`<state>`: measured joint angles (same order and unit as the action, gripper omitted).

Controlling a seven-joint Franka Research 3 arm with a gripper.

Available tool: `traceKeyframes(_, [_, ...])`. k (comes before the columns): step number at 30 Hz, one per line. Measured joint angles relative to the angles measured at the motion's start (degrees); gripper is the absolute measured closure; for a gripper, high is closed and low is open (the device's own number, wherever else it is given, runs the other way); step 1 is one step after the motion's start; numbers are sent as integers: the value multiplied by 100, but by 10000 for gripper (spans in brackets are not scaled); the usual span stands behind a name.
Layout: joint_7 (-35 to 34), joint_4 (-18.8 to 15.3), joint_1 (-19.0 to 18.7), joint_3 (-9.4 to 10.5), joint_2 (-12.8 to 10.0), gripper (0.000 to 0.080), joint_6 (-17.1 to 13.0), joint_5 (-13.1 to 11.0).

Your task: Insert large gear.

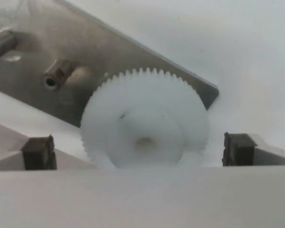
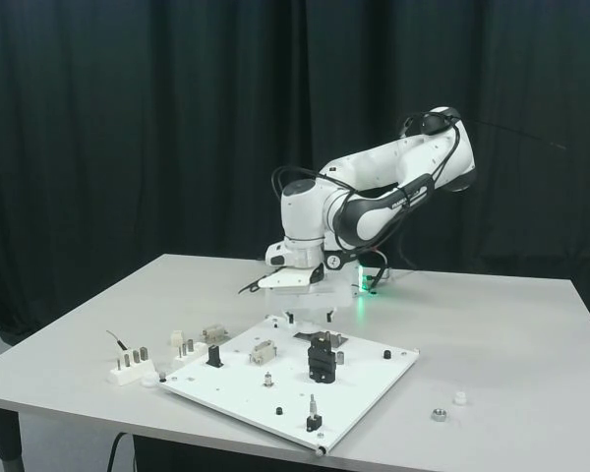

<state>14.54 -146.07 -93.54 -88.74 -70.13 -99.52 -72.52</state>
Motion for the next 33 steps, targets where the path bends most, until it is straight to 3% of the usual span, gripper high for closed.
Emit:
traceKeyframes(15, [-402, -4, 62, -353, -7, 4, -13, 382])
traceKeyframes(33, [-833, -34, 448, -396, -60, 3, -111, 269])
